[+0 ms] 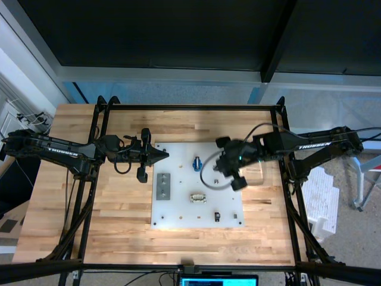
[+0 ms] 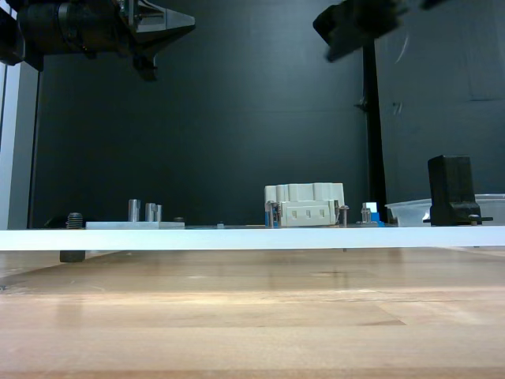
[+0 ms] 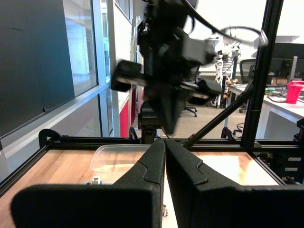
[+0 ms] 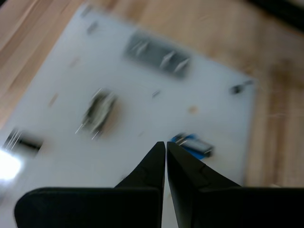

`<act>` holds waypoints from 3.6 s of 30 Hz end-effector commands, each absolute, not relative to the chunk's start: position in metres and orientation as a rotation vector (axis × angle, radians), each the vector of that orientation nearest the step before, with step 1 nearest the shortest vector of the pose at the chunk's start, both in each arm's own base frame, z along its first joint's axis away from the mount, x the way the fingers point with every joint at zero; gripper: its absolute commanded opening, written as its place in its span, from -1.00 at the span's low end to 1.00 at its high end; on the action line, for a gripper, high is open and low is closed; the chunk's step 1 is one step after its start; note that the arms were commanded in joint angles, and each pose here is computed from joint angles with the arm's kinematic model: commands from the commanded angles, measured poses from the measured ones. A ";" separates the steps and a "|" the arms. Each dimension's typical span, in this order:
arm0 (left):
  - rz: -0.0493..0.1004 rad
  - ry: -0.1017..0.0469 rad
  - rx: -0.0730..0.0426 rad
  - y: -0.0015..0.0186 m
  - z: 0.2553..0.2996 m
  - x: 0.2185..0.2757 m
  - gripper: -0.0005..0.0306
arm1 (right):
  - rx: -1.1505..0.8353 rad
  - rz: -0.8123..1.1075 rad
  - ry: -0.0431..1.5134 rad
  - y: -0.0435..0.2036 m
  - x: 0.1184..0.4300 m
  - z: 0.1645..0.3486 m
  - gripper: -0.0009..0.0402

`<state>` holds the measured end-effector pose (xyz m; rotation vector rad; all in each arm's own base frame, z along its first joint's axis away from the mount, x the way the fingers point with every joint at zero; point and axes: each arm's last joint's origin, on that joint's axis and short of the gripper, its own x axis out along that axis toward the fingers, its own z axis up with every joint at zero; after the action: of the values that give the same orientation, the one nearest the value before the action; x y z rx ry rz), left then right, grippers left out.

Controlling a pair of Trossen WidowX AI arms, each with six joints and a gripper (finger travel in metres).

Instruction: Pick the 16mm bar and install on taskboard

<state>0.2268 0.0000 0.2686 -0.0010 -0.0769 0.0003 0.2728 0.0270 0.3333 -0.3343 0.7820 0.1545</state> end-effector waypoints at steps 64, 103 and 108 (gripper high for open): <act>0.000 -0.077 -0.001 0.0000 0.2686 0.2268 -0.96 | 0.123 -0.073 -0.009 0.005 0.255 0.286 -0.96; 0.000 -0.077 -0.001 0.0000 0.2686 0.2268 -0.96 | 0.094 -0.045 -0.010 0.001 0.253 0.281 -0.96; 0.000 -0.077 -0.001 0.0000 0.2686 0.2268 -0.96 | 0.096 -0.046 -0.014 0.001 0.254 0.282 -0.96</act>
<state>0.2268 0.0000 0.2685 -0.0010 -0.0765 0.0000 0.2533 0.0011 0.2805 0.0947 -0.0100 -0.0458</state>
